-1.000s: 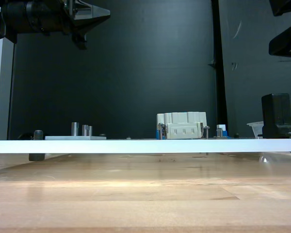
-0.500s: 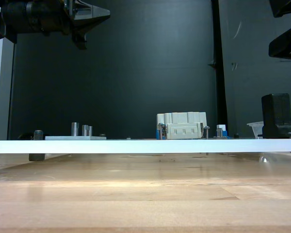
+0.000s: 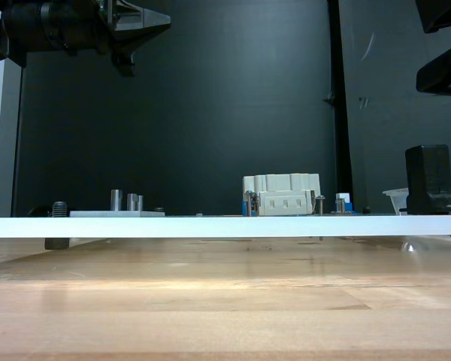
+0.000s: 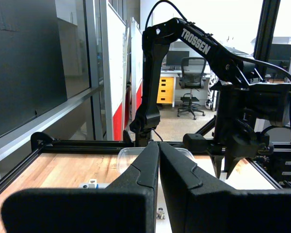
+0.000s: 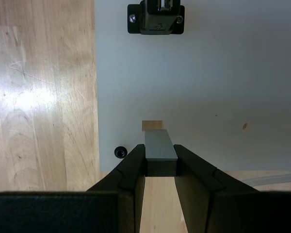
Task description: Pick the 16mm bar and install on taskboard
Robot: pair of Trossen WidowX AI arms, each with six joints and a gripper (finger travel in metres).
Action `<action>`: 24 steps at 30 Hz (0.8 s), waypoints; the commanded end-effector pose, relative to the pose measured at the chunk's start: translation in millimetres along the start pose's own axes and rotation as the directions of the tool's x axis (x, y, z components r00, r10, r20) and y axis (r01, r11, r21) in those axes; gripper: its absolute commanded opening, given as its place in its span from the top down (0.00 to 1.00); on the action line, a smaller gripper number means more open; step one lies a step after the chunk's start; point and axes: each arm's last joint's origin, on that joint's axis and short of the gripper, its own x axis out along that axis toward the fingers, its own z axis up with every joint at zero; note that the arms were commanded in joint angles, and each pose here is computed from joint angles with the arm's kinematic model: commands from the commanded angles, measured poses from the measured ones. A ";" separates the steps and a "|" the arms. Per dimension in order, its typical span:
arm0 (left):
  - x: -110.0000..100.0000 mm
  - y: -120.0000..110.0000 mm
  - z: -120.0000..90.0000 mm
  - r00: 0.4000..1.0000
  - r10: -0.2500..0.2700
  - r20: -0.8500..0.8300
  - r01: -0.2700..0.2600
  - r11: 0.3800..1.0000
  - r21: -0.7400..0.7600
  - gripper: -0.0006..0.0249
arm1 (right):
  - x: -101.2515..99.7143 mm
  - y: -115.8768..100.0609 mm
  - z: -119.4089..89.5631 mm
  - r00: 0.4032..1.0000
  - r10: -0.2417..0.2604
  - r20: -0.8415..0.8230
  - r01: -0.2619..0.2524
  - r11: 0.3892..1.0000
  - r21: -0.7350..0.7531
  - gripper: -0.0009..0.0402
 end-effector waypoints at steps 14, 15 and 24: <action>0.0 0.0 0.1 1.000 0.000 0.000 0.000 1.000 0.000 0.98 | 7.2 2.0 0.4 1.000 -0.003 -0.018 0.003 1.000 -0.001 0.98; 0.0 0.1 0.1 1.000 0.000 0.000 0.000 1.000 0.000 0.98 | 7.2 2.0 0.4 1.000 -0.003 -0.018 0.003 1.000 -0.001 0.98; 0.0 0.0 0.1 1.000 0.000 0.000 0.000 1.000 0.000 0.98 | 7.2 2.1 0.7 1.000 -0.001 -0.016 0.001 1.000 0.001 0.98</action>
